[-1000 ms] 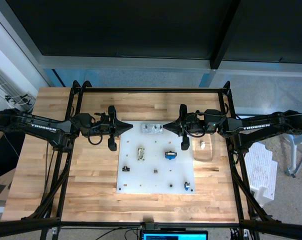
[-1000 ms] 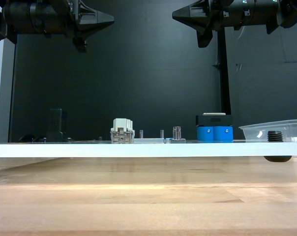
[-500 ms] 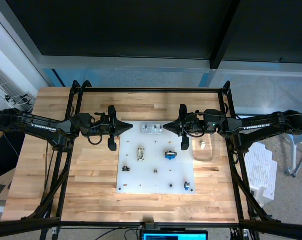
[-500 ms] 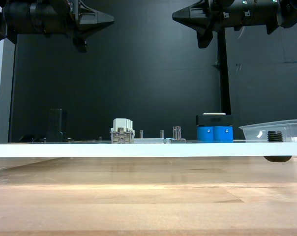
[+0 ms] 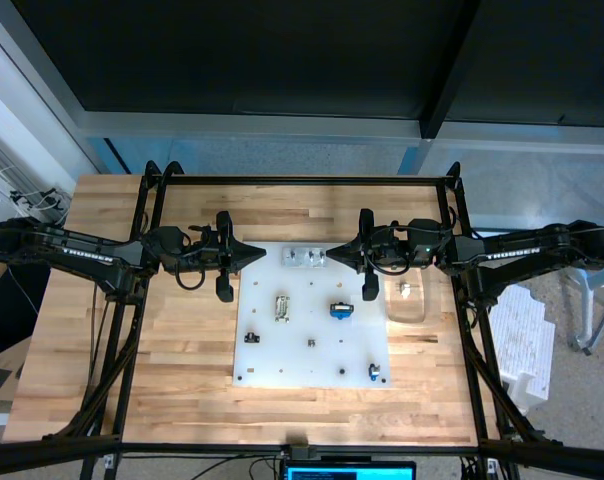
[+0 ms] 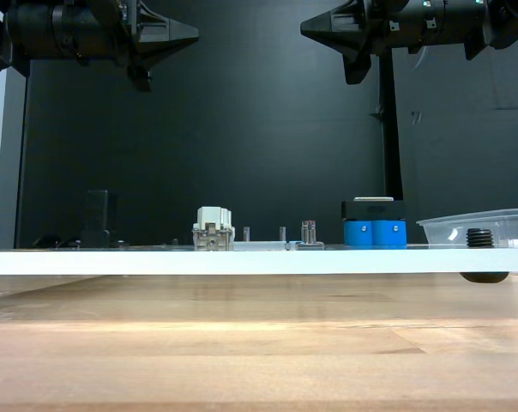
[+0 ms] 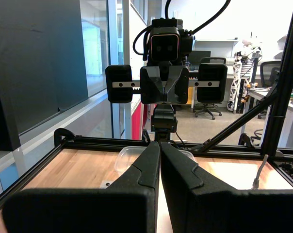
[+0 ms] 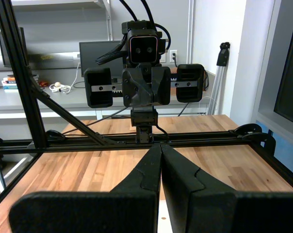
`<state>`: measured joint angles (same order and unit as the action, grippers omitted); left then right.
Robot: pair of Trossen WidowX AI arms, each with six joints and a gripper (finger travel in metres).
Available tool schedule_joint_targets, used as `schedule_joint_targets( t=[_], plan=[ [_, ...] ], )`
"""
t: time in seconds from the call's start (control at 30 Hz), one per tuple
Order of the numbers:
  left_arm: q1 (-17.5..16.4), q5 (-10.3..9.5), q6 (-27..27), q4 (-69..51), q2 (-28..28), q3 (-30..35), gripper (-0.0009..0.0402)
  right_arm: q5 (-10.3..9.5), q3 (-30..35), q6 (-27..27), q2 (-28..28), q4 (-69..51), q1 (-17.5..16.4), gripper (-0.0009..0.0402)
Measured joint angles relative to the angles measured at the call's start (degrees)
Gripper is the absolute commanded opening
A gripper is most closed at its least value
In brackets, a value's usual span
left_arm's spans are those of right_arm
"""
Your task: Pick the RJ45 connector and install on taskboard
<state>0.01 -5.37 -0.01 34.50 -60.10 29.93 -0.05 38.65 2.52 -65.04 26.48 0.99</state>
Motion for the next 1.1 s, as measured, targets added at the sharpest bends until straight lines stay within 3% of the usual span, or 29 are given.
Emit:
schedule_joint_targets(
  t=[1.1],
  plan=[
    [0.0, 0.0, 0.0, 0.0, 0.0, 0.0, 0.0, 0.5, 0.0, 0.1, 0.0, 1.4, 0.0, 0.0]
  ],
)
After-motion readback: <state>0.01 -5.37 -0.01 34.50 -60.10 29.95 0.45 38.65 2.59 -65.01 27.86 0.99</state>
